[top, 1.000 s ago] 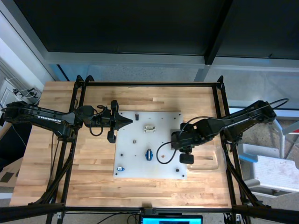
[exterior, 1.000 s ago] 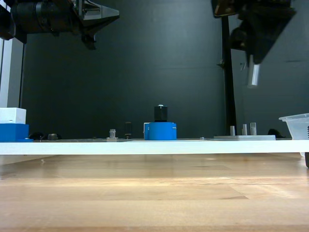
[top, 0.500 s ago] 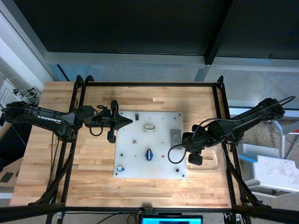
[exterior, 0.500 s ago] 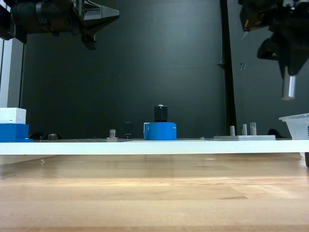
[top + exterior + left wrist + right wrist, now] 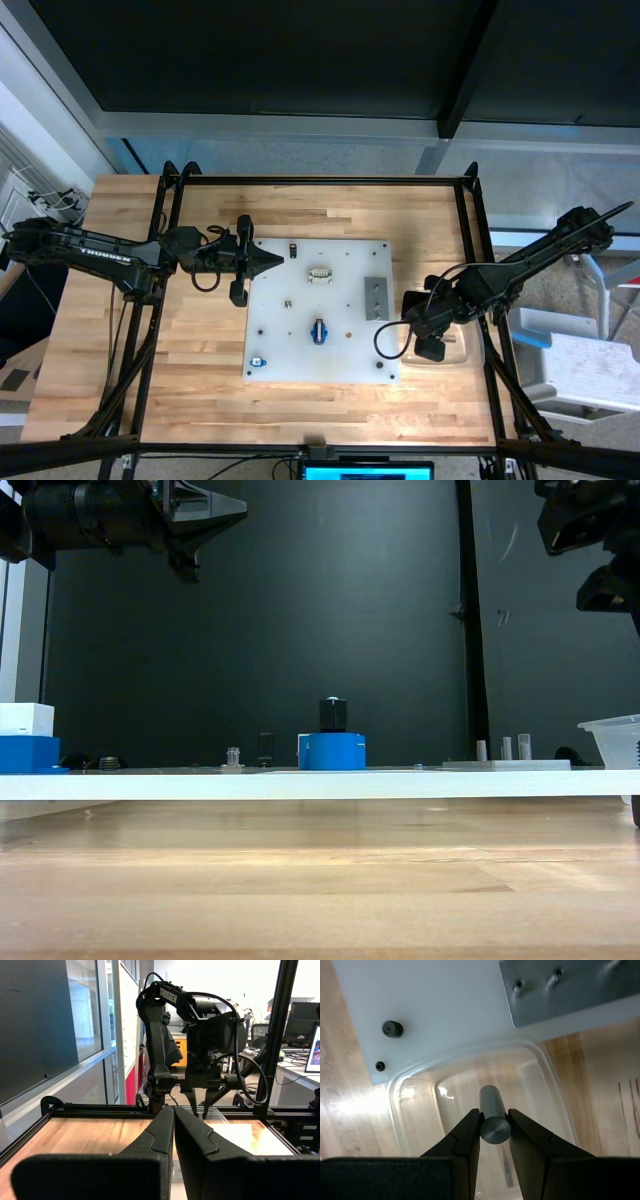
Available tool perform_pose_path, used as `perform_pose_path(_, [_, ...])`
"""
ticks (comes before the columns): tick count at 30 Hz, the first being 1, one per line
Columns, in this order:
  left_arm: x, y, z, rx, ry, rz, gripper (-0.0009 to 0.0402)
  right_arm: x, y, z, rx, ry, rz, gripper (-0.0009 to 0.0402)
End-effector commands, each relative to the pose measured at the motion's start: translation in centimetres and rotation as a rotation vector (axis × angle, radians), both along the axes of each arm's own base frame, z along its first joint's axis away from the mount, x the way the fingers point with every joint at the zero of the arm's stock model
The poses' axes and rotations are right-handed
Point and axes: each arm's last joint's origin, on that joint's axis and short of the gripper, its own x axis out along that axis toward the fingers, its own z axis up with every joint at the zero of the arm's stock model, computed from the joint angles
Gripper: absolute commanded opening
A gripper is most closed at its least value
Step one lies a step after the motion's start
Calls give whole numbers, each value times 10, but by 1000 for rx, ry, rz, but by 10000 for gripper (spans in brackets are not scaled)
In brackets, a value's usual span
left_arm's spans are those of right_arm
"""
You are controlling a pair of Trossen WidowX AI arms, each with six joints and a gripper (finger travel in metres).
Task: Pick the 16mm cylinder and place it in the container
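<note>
Right wrist view: right gripper clamped on 16mm cylinder, fingers only peg-width apart, pads on its sides. Peg hangs over open container. Container sits by table right edge, just beside white board near-right corner. Left gripper fingers pressed together, holds nothing, hovers over board's left edge.
</note>
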Motion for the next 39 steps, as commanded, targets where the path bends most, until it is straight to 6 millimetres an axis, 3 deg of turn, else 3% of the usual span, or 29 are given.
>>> perform_pose_path(1, [0, 0, 0, 0, 0, 0, 0, -2, 1, -6, 16, 20, -9, 41])
perform_pose_path(24, [0, 0, 0, 0, 0, 0, 0, -4, 15, -48, 175, -59, 8, 41])
perform_pose_path(39, [0, 0, 0, 0, 0, 0, 0, -6, 14, -54, 181, -43, -5, 41])
